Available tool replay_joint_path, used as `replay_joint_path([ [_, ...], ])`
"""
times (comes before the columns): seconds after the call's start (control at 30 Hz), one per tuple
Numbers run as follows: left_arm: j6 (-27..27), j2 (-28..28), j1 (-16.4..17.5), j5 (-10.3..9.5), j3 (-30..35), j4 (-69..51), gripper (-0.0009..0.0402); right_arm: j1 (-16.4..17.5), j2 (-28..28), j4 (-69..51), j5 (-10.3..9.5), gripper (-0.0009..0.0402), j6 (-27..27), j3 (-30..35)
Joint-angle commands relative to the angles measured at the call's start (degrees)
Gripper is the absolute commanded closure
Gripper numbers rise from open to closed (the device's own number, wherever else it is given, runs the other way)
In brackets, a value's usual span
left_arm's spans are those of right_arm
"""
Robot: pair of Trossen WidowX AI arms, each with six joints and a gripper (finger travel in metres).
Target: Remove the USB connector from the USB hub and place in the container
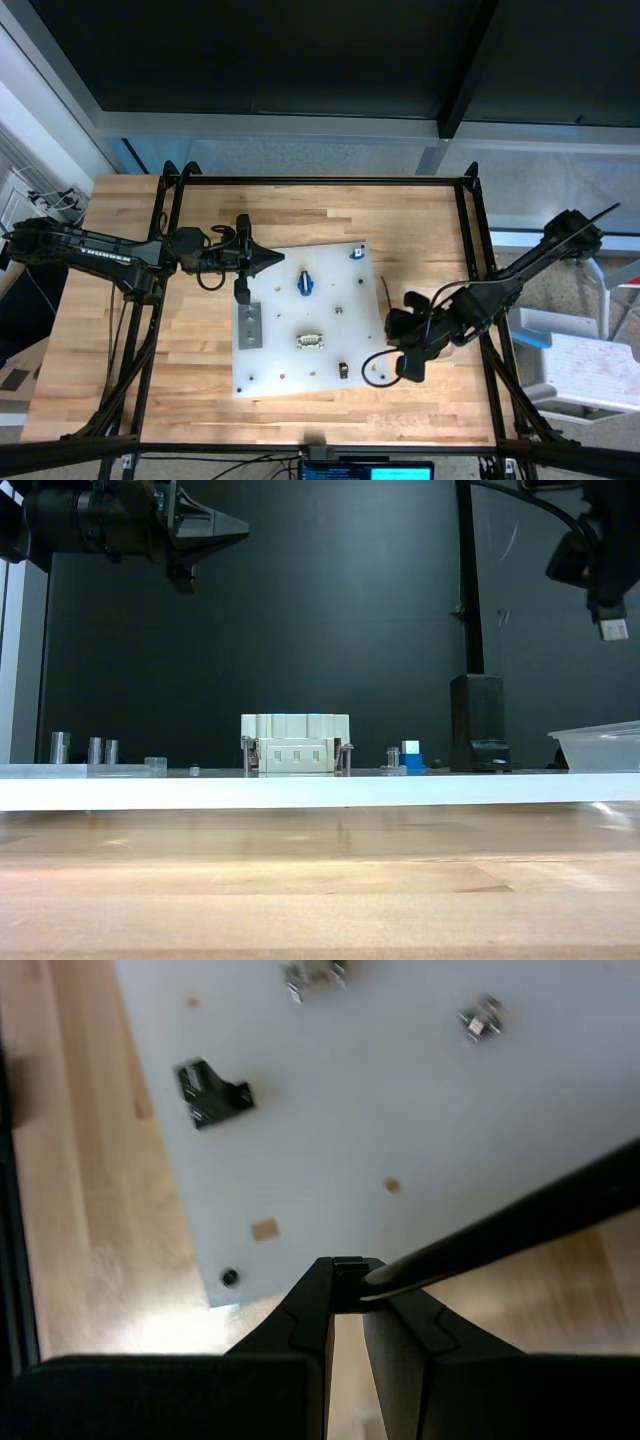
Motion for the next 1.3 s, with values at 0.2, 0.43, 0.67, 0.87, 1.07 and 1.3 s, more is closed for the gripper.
replay_joint_path([
  [0.2, 0.0, 0.0, 0.0, 0.0, 0.0, 0.0, 0.0392, 0.2, -5.2, -1.8, -0.24, 0.0393, 4.6, -5.2],
  [0.43, 0.0, 0.0, 0.0, 0.0, 0.0, 0.0, 0.0392, 0.3, -8.7, -4.2, -1.44, 0.0393, 7.3, -7.9],
  [0.67, 0.0, 0.0, 0.0, 0.0, 0.0, 0.0, 0.0392, 0.4, -11.3, -8.9, -1.49, 0.0393, 9.0, -8.9],
  [0.87, 0.0, 0.0, 0.0, 0.0, 0.0, 0.0, 0.0392, 0.4, -13.9, -8.9, -3.54, 0.0393, 11.8, -12.0],
  [1.07, 0.0, 0.0, 0.0, 0.0, 0.0, 0.0, 0.0392, 0.4, -15.4, -8.8, -4.52, 0.0393, 13.4, -14.1],
  [1.3, 0.0, 0.0, 0.0, 0.0, 0.0, 0.0, 0.0392, 0.5, -16.5, -8.1, -7.3, 0.0393, 14.8, -16.7],
])
